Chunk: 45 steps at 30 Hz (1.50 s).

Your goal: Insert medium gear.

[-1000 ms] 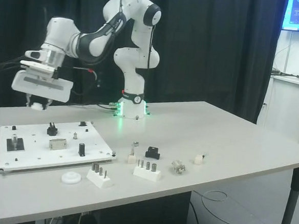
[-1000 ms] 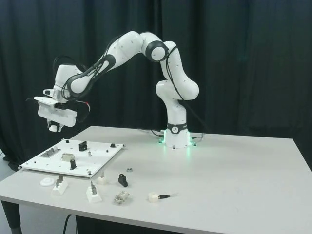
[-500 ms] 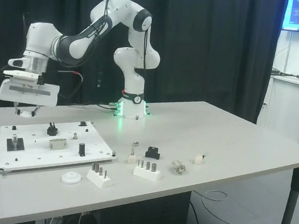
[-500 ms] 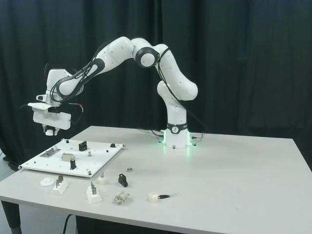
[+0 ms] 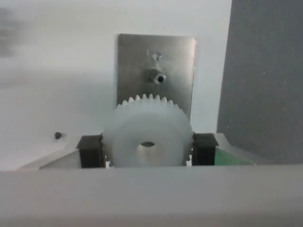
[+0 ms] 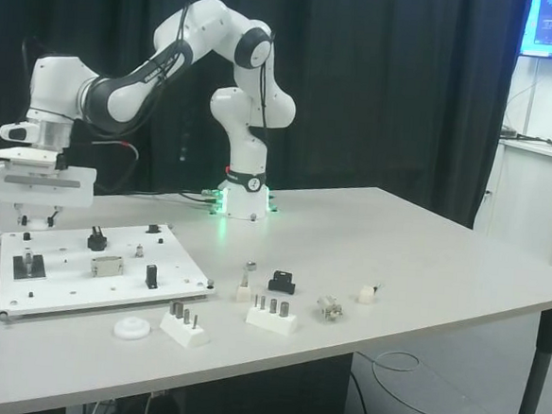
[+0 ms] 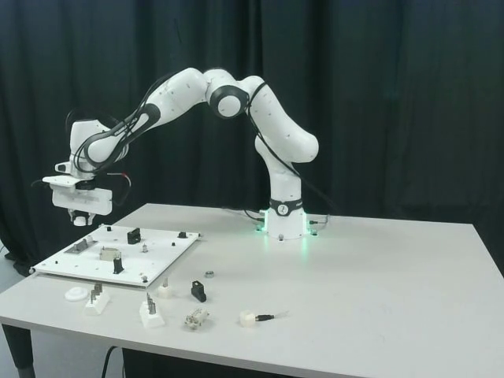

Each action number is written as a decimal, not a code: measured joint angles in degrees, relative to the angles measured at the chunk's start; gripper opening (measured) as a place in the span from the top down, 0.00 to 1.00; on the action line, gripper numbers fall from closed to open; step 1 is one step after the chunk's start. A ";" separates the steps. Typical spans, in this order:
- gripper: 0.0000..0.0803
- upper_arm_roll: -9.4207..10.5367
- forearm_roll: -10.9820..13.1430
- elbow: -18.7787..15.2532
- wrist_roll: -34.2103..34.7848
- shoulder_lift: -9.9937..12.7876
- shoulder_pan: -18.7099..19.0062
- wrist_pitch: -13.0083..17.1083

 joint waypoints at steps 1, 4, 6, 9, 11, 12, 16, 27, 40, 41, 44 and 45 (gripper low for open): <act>0.50 0.03 0.15 0.28 -0.19 0.31 -0.22 -0.17; 0.50 0.17 0.50 1.09 -0.72 1.16 -0.88 -0.69; 0.50 0.37 0.85 1.59 -0.84 1.63 -1.36 -1.07; 0.50 0.73 1.31 2.52 -1.20 2.36 -2.17 -1.89; 0.50 0.89 1.46 3.11 -1.65 2.83 -2.66 -2.32; 0.50 0.96 1.53 3.43 -1.88 3.05 -2.88 -2.52; 0.50 1.25 1.97 4.65 -2.39 3.98 -3.70 -3.17; 0.50 2.32 3.10 7.85 -2.53 6.52 -5.73 -5.15; 0.50 2.36 3.52 10.01 -2.54 9.28 -6.72 -6.87; 0.50 2.36 3.52 10.06 -2.57 9.40 -6.78 -6.96; 0.50 2.36 3.55 10.10 -2.79 9.66 -6.96 -7.06; 0.50 2.36 3.57 10.10 -2.90 9.73 -7.02 -7.08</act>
